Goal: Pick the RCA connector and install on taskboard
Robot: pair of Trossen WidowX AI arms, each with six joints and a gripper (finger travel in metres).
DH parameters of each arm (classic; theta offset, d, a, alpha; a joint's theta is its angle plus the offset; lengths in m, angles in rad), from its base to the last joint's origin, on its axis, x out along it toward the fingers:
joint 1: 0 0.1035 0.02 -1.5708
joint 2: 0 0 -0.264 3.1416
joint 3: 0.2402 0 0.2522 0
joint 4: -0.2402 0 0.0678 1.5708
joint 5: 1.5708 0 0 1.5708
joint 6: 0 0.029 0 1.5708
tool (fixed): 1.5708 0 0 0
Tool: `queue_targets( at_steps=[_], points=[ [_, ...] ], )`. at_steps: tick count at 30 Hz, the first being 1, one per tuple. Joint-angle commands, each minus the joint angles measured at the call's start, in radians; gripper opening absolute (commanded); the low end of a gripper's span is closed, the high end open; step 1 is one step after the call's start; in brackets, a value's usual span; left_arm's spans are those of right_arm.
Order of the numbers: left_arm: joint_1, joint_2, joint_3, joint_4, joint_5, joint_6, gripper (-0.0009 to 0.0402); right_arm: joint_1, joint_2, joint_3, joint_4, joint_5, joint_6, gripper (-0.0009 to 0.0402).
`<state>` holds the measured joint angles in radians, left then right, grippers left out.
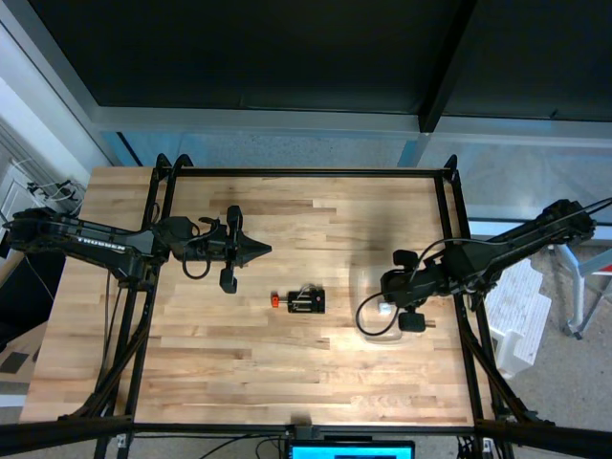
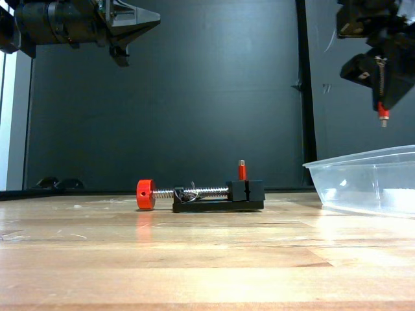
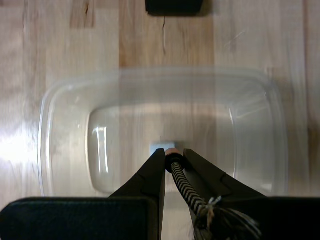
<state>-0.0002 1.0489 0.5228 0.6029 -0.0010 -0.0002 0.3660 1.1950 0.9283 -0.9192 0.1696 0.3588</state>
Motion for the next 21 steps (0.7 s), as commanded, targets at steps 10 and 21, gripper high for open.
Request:
queue_targets(
  at_steps=[10,21],
  points=[
    [0.000,0.000,0.000,0.000,0.000,0.000,0.0000,-0.043,0.175,0.141,0.062,0.023,-0.014,0.0000],
    [0.000,0.000,0.000,0.000,0.000,0.000,0.0000,-0.100,0.322,0.261,0.080,0.023,-0.039,0.0000]
  ],
)
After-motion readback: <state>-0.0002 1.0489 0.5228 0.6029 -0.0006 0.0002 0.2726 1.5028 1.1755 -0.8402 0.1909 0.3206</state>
